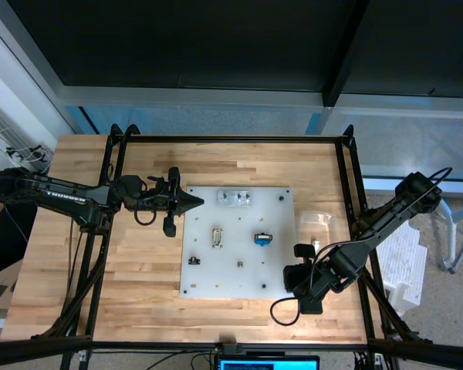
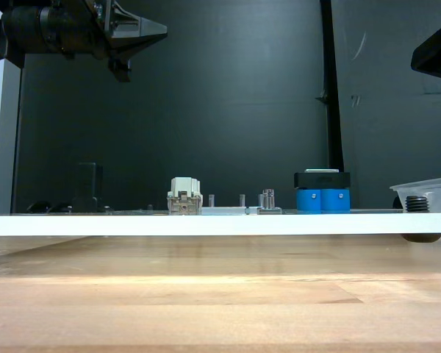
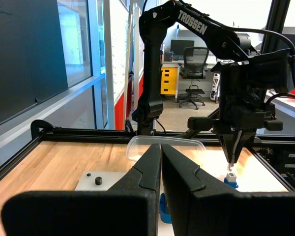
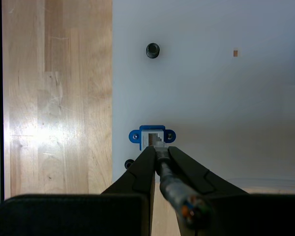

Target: Pick the RJ45 connector and install on taskboard

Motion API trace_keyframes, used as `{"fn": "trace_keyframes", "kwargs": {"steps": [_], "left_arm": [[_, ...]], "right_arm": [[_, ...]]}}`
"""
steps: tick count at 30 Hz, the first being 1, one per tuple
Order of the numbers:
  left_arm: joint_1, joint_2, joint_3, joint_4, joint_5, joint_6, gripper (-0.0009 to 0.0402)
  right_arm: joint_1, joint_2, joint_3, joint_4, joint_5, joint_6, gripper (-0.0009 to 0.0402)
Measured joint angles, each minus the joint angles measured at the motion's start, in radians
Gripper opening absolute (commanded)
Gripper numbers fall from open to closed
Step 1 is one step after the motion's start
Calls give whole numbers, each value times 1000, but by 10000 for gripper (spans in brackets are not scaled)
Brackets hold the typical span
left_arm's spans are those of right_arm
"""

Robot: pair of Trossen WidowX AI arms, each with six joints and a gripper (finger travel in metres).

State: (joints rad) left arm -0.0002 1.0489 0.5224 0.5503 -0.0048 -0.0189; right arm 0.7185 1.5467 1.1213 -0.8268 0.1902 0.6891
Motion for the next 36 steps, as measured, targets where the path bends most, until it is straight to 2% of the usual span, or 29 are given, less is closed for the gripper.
{"fn": "trace_keyframes", "kwargs": {"steps": [36], "left_arm": [[0,0,0,0,0,0,0]], "right_arm": [[-1,57,6,32,-8,-16,0]]}}
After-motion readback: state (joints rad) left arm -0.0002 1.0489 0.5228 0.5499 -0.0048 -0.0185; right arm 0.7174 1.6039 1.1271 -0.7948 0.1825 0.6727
